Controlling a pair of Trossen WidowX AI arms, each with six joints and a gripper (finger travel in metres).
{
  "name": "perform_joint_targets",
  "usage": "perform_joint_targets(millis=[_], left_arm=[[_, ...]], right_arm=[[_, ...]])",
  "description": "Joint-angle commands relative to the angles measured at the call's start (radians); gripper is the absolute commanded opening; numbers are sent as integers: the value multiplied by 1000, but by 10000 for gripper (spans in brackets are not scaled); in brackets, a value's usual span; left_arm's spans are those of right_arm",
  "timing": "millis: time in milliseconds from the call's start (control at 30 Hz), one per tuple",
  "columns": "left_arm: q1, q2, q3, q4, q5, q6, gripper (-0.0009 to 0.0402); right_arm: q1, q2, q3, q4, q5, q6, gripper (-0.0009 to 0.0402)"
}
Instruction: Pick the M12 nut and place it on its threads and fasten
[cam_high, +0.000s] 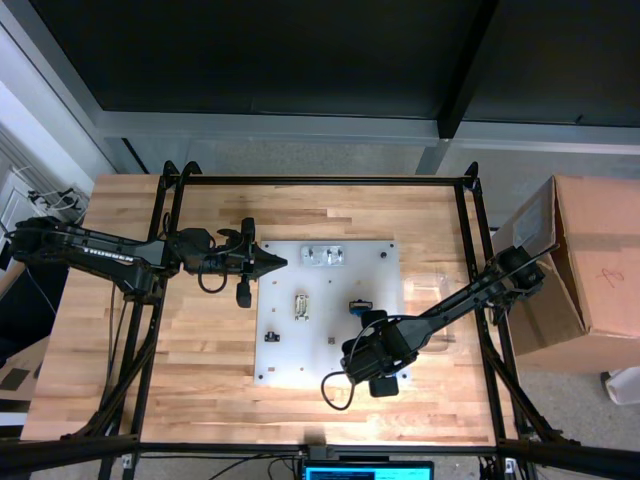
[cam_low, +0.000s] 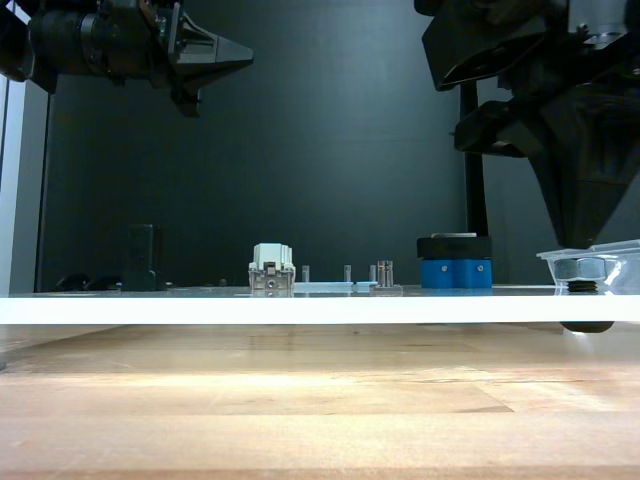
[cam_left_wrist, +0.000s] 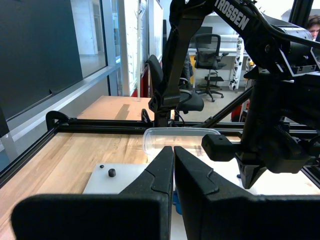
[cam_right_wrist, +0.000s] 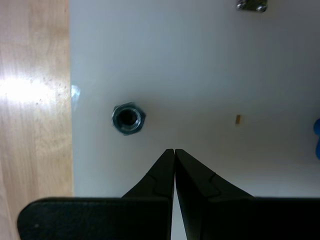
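Looking down the right claw (cam_right_wrist: 174, 150), shut on nothing just beside the nut (cam_right_wrist: 128, 118), which sits on its stud (cam_low: 583, 287) with ribs showing, I'd open, centre over it, then turn; left claw (cam_left_wrist: 173, 148) hangs shut over the board's (cam_high: 330, 350) far left

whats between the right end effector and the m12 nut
Bare white board only, in the right wrist view. The nut sits on its stud; the shut right end effector hovers near it, the shut left end effector above the board's left edge.

Nut (cam_low: 580, 268) on its stud (cam_low: 581, 287) at the board's (cam_high: 300, 350) near right edge, right gripper (cam_right_wrist: 174, 150) just above, left gripper (cam_high: 283, 262) over far left edge.
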Motion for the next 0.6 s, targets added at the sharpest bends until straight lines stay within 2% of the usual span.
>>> perform_joint_targets(millis=[33, 333, 400, 600], left_arm=[[0, 0, 0, 0, 0, 0, 0], [0, 0, 0, 0, 0, 0, 0], [0, 0, 0, 0, 0, 0, 0], [0, 0, 0, 0, 0, 0, 0]], right_arm=[[0, -1, 0, 0, -6, 1, 0], [1, -1, 8, 10, -13, 8, 0], [0, 9, 33, 5, -32, 8, 0], [-4, 24, 108, -32, -32, 1, 0]])
